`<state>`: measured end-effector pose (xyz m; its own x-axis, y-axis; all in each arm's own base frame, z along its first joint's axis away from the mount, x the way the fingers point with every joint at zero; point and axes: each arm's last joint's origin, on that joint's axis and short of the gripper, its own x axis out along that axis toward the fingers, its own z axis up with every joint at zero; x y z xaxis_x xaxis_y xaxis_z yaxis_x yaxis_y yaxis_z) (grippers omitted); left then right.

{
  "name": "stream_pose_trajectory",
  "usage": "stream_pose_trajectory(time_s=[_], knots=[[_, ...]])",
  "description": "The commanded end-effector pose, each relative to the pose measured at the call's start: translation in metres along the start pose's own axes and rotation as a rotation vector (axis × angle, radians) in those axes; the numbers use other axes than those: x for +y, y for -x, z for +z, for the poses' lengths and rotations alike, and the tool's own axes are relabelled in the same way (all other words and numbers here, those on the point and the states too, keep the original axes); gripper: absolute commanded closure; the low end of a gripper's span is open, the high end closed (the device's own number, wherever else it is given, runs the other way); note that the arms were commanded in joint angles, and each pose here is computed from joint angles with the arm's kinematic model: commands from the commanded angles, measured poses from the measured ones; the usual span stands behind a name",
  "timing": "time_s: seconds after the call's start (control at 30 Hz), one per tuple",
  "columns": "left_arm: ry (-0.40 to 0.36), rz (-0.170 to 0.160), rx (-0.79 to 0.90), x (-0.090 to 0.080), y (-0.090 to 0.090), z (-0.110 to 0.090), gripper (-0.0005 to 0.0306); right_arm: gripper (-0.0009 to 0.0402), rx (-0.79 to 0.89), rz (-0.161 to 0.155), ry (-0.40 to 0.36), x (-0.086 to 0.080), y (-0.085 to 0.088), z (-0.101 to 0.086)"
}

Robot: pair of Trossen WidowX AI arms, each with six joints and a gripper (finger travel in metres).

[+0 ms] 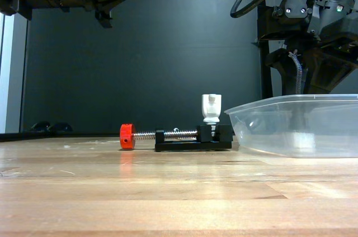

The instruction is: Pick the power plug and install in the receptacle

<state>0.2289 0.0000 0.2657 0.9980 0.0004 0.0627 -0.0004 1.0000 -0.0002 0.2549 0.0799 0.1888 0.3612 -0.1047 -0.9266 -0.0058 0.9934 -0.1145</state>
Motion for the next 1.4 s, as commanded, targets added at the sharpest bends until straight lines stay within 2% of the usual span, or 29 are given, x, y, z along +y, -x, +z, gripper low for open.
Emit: stream_pose_trajectory(time_s=[0.03, 0.67, 1.4], knots=[[0.000, 0.000, 0.000, 0.000, 0.000, 0.000, 0.0300, 0.0228, -0.001, 0.004, 0.003, 0.000, 0.000, 0.000], [0.000, 0.000, 0.000, 0.000, 0.000, 0.000, 0.0300, 0.0395, -0.007, 0.005, 0.003, 0.000, 0.001, 0.001], [0.000, 0.000, 0.000, 0.000, 0.000, 0.000, 0.0300, 0.0393, -0.052, 0.017, -0.009, -0.003, 0.016, 0.000]])
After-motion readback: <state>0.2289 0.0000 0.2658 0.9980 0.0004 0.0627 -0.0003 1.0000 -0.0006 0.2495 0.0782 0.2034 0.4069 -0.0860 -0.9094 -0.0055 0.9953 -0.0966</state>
